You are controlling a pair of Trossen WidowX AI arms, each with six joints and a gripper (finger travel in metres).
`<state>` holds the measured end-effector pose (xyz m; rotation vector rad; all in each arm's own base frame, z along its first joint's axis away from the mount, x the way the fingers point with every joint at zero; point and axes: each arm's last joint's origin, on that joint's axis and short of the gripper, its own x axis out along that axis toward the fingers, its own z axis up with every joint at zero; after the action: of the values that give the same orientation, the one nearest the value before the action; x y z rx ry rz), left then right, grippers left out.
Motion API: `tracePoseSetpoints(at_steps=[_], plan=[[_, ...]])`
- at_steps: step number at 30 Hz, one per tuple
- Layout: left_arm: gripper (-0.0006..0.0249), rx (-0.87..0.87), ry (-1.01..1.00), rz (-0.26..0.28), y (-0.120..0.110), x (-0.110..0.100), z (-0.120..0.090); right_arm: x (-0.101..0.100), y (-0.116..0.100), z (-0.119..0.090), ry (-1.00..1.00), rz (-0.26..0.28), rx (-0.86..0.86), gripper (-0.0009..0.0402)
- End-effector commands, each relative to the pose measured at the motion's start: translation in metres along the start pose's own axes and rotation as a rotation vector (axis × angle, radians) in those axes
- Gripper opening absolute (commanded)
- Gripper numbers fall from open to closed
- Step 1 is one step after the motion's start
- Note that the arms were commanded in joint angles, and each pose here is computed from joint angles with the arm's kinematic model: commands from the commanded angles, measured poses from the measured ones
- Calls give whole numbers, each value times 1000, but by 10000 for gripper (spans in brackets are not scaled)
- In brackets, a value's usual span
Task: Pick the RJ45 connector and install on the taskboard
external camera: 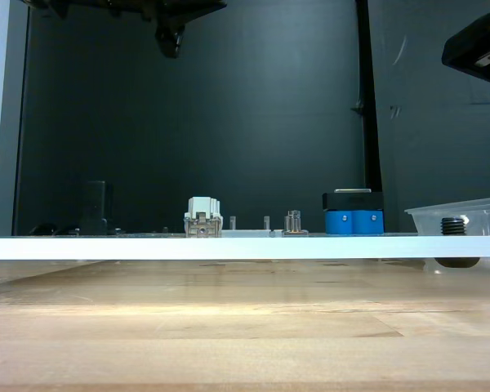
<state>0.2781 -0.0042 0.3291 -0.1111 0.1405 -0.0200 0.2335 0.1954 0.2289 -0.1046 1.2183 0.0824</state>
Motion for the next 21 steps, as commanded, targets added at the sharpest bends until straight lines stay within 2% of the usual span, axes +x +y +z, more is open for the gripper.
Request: tracePoseSetpoints(at_steps=[1,21], plan=[[32,0,-1,0,0,0,0,1,0,-1,2,1,-1,0],[32,0,-1,0,0,0,0,0,-3,-2,6,-20,-4,0]])
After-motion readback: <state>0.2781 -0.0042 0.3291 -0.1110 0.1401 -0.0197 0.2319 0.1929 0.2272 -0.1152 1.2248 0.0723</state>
